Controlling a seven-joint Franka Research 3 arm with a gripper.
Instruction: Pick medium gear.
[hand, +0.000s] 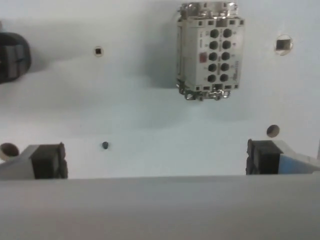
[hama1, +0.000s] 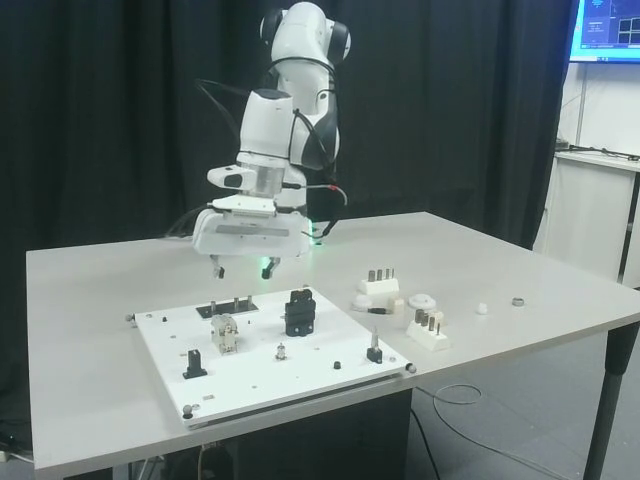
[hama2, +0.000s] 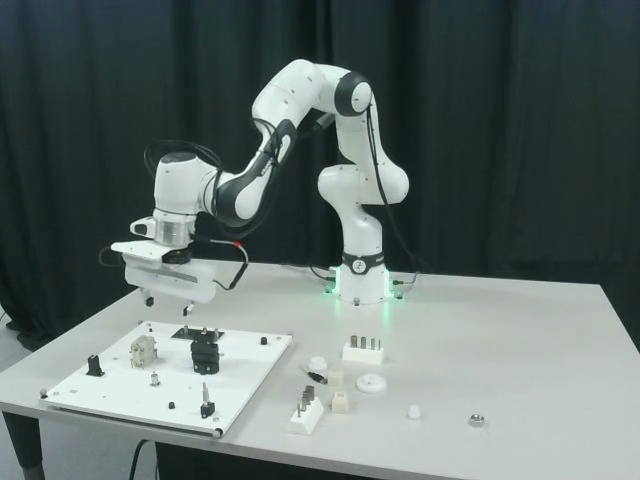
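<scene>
Here the grey table (hama1: 100, 290) carries the white Franka arm (hama2: 300, 110), bent forward over a white assembly board (hama1: 300, 375) at the table's front corner. The gripper (hama1: 243, 268) hangs above the board's rear part with its fingers spread wide and nothing between them; in the wrist view both black fingertips (hand: 49, 161) stand far apart. Below the wrist camera sits a grey multi-pin connector block (hand: 210, 52) (two columns of dark round sockets, its small label too blurred to read). On the board also stand a black block (hama1: 300, 313) and a few short pegs. The medium gear (hama2: 372, 383) lies flat on the table off the board, well apart from the gripper, its axis upright, near a white peg holder (hama2: 363, 350). A smaller white holder (hama2: 307, 413) stands closer to the table's front edge.
</scene>
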